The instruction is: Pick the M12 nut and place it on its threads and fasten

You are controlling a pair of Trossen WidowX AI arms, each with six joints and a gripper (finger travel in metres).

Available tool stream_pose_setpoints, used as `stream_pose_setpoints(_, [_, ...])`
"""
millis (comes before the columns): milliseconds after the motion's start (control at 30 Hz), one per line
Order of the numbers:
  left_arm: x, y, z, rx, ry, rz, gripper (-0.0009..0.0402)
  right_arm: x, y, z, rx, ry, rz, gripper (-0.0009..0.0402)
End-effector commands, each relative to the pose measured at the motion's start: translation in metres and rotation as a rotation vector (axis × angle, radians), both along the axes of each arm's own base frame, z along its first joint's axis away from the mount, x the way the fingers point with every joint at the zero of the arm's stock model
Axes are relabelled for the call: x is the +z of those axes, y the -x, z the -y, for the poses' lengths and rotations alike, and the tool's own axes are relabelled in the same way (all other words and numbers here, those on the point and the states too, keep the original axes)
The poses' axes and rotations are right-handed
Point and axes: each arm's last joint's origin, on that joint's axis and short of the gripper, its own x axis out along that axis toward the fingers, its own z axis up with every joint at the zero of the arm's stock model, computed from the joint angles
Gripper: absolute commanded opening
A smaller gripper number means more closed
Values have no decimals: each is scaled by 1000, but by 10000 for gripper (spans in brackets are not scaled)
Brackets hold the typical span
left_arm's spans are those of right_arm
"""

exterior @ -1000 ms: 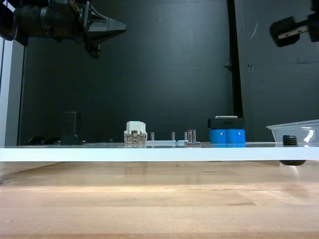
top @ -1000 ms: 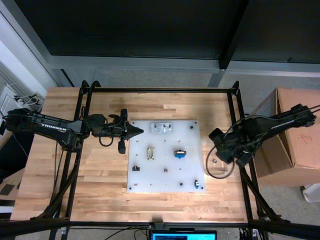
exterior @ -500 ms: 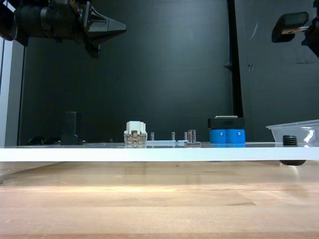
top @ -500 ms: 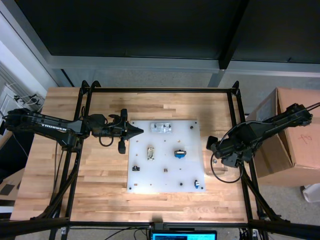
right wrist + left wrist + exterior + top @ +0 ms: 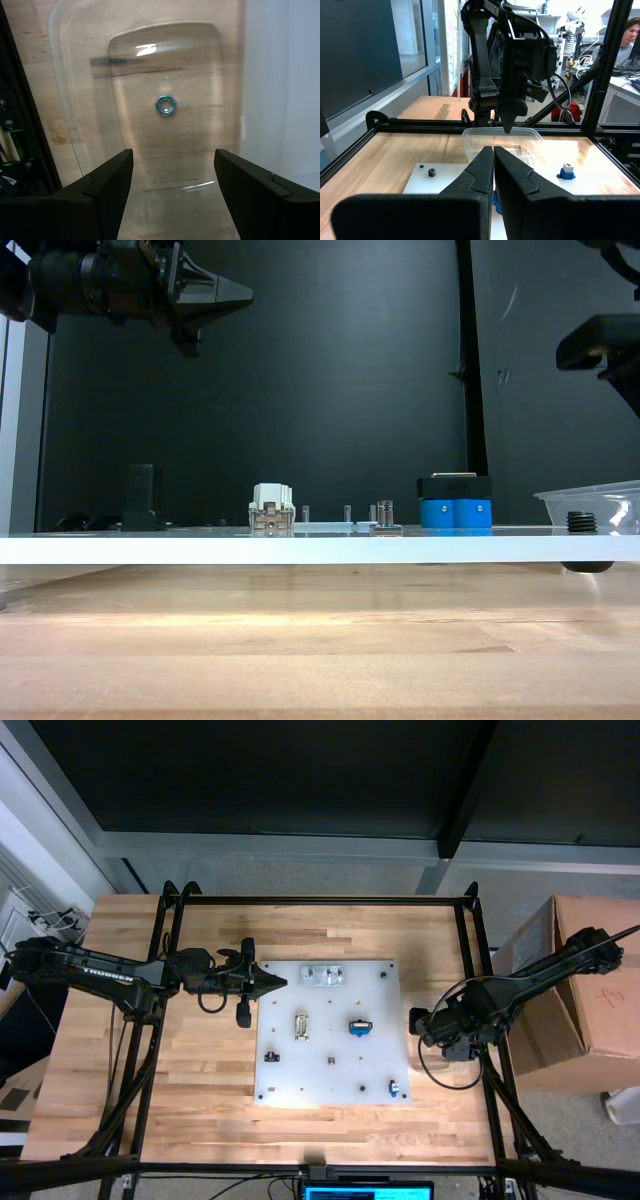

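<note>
Right claw (image 5: pixel 172 160) dropped lower over the tray (image 5: pixel 75 75), spread wide; centre on the loose nut (image 5: pixel 165 105) inside first. Left claw (image 5: pixel 493 150), pinched together, hovers at the board's (image 5: pixel 330 1090) left edge.

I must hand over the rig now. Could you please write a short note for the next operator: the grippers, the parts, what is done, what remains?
Left gripper: shut, empty, raised over the far left edge of the white board.
Right gripper: open, empty, hovering over the clear tray to the right of the board.
M12 nut: lying free and flat on the tray floor, in line with the right gripper.
Stud: bare, ribs showing.
Done: nut not yet gripped.
Left: pick the nut, set it on its stud, fasten it.
</note>
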Motion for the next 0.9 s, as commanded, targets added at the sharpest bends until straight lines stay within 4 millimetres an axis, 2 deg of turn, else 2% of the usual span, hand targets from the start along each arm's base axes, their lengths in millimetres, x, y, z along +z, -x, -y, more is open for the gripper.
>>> stream_pose_setpoints(33, [0,0,0,0,0,1,0,-6,0,-1,1,-7,5,240])
stream_pose_setpoints(367, [0,0,0,0,0,1,0,-27,-3,-4,8,-59,3,240])
stream_pose_setpoints(533, [0,0,0,0,0,1,0,-38,-4,-4,121,-37,-32,240])
stream_pose_setpoints(767, [0,0,0,0,0,1,0,-45,-9,-6,133,-30,-49,240])
stream_pose_setpoints(900, [0,0,0,0,0,1,0,-49,-10,-7,243,-24,-48,240])
